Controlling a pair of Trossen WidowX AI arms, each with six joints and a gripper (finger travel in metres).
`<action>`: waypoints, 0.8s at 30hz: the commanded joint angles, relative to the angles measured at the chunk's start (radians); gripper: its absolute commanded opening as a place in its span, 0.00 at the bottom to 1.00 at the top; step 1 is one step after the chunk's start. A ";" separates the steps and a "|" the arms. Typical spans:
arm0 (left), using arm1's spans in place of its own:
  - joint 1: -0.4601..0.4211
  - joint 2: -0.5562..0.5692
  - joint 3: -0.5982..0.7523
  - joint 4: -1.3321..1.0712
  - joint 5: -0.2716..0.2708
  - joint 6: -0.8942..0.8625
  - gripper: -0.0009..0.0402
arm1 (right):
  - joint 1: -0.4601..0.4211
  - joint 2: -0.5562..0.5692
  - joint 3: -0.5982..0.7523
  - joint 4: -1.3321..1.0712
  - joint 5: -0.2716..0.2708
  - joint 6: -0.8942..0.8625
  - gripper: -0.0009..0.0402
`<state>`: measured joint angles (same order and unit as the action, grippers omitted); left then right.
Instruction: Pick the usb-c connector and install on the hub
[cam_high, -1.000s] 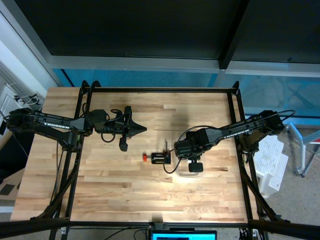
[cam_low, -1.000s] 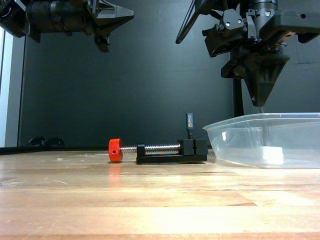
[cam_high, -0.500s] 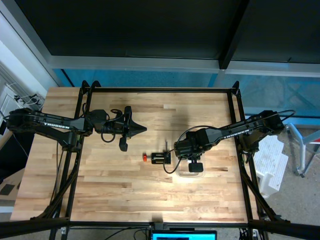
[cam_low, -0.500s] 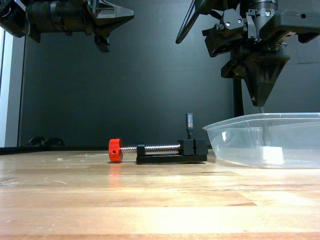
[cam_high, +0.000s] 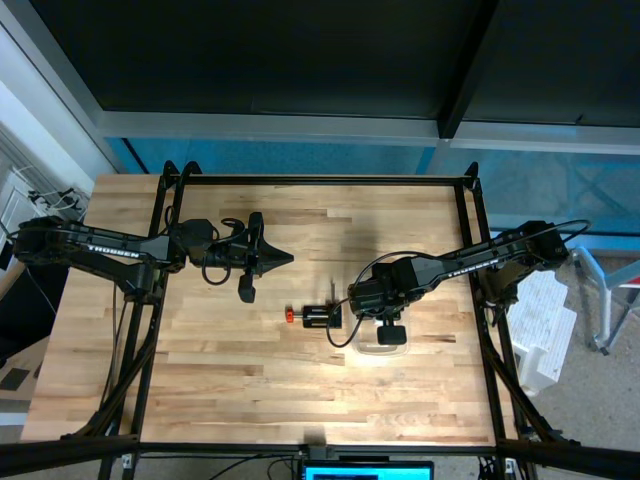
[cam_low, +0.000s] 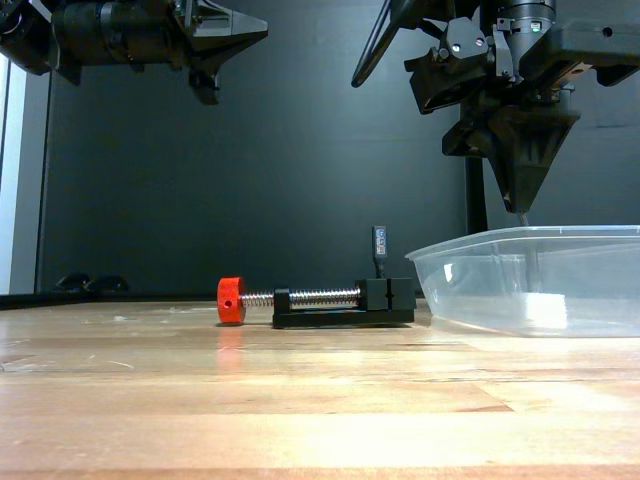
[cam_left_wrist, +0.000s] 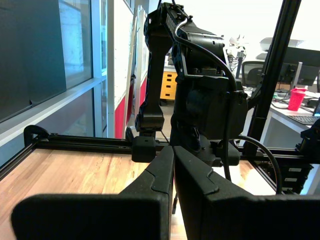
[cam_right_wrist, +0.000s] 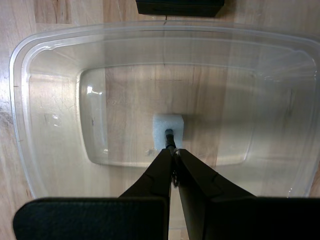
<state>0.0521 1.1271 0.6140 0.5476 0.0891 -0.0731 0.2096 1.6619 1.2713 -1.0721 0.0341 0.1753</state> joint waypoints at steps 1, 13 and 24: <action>0.000 0.000 0.000 0.000 0.000 0.000 0.02 | 0.000 0.000 0.000 0.001 0.000 0.000 0.05; 0.000 0.000 0.000 0.000 0.000 0.000 0.02 | 0.000 -0.011 0.001 0.003 0.000 0.001 0.29; 0.000 0.000 0.000 0.000 0.000 0.000 0.02 | 0.001 -0.065 0.001 -0.002 0.000 0.004 0.45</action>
<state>0.0521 1.1271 0.6144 0.5476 0.0891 -0.0731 0.2104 1.6062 1.2713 -1.0706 0.0341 0.1783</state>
